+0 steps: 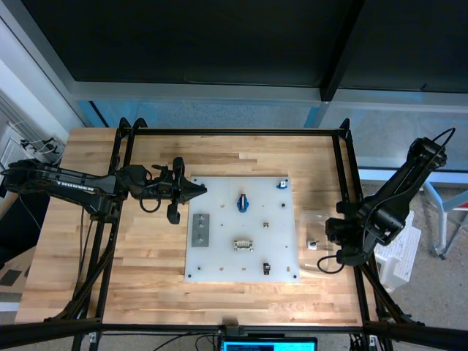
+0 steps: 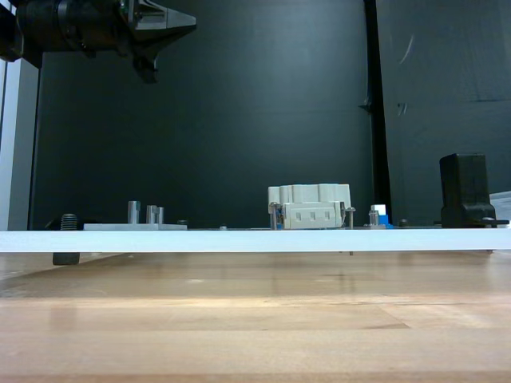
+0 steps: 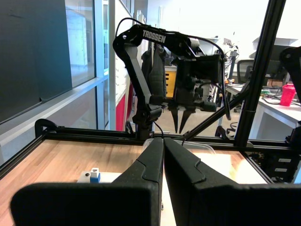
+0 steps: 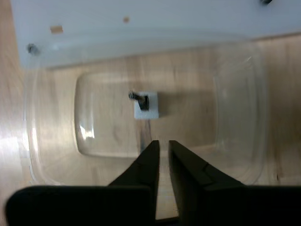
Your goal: Pick the USB connector and install on taskboard
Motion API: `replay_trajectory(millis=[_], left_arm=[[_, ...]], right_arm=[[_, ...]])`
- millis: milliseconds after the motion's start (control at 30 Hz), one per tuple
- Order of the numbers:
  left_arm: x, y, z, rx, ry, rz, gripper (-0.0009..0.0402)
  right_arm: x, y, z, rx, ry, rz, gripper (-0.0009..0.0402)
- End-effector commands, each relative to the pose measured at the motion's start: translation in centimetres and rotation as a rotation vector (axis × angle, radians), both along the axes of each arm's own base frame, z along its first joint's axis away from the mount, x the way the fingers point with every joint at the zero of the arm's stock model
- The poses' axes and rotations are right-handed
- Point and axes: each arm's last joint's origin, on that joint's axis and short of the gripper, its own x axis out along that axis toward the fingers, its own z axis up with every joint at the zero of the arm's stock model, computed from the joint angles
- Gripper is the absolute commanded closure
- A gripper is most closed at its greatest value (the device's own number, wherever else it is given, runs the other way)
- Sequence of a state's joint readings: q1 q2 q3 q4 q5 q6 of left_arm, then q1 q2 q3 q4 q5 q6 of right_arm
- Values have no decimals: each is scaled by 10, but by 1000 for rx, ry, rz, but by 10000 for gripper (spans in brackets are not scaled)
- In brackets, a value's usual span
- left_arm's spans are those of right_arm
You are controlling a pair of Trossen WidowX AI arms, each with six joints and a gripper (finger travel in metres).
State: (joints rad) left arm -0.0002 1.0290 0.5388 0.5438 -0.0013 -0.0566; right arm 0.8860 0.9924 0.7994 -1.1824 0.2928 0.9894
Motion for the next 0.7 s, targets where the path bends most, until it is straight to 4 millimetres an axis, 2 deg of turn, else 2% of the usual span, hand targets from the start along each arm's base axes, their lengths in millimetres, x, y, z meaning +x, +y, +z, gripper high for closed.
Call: replay_trajectory(millis=[33,133,233,700], left_arm=[[0,0,0,0,0,0,393],[0,0,0,0,0,0,393],[0,0,0,0,0,0,393],[0,0,0,0,0,0,393]], right_arm=[[2,2,-8,-22,18,4,314],[5,6,-12,-22,9,20,281],[8,8,-15,-37,-5,22,266],[26,13,-28,-61,7,8,265]])
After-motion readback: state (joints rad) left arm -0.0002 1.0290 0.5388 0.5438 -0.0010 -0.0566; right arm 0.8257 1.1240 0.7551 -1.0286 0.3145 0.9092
